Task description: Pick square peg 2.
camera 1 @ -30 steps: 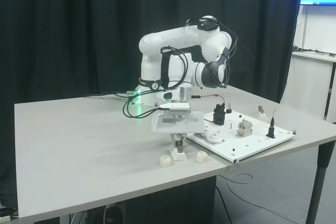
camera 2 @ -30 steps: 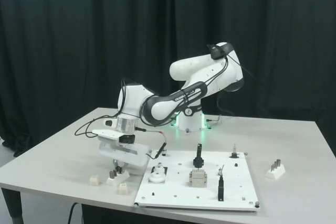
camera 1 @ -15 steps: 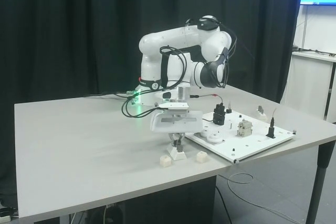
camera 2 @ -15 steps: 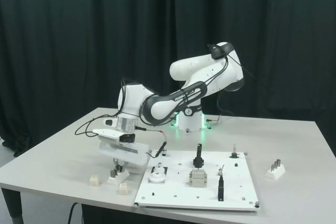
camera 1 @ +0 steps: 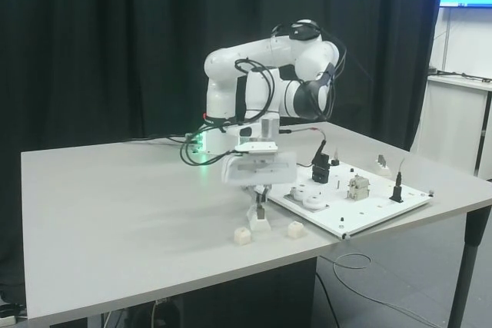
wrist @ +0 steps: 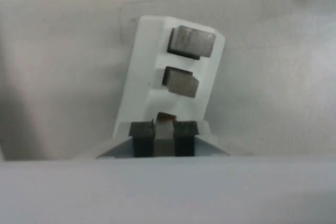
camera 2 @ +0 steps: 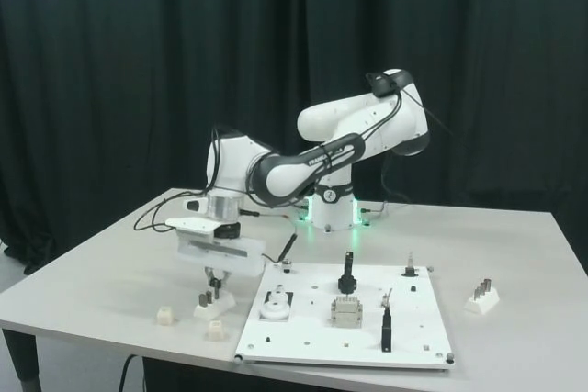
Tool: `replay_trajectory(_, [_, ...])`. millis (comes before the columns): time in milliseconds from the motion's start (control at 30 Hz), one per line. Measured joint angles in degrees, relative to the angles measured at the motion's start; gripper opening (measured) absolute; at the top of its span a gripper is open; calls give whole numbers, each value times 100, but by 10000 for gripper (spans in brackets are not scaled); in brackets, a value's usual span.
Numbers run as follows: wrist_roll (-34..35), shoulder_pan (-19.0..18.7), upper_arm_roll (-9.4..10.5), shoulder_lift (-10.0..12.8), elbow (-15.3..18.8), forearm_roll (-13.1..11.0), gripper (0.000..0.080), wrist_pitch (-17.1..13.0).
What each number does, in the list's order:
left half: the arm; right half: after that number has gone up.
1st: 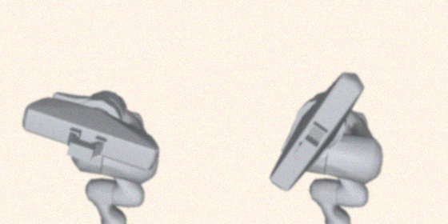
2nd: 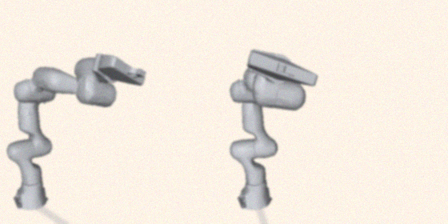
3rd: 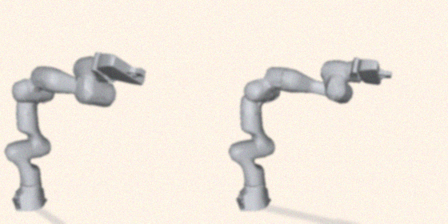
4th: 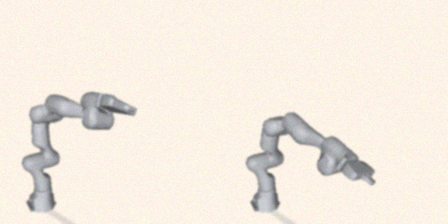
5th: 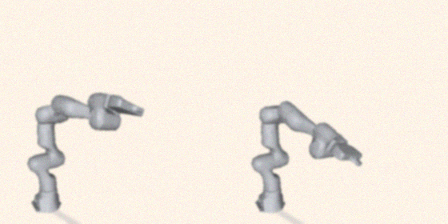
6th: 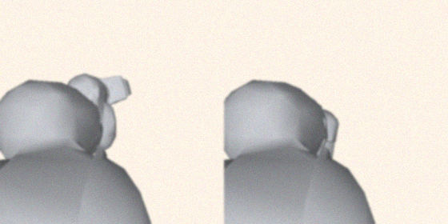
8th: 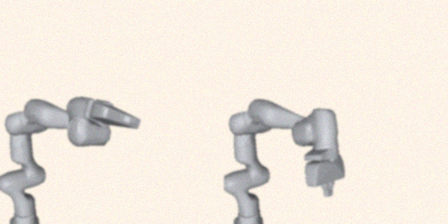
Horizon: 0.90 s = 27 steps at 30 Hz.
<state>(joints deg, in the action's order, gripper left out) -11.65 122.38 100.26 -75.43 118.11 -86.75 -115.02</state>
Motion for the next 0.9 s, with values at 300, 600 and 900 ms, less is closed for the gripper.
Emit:
replay_trajectory(300, [7, -132, -417, 84, -1, 301, 76, 528])
replay_trajectory(600, [25, -245, -832, 142, -29, 530, 76, 1001])
replay_trajectory(900, [67, -309, -1027, 184, -58, 666, 76, 1167])
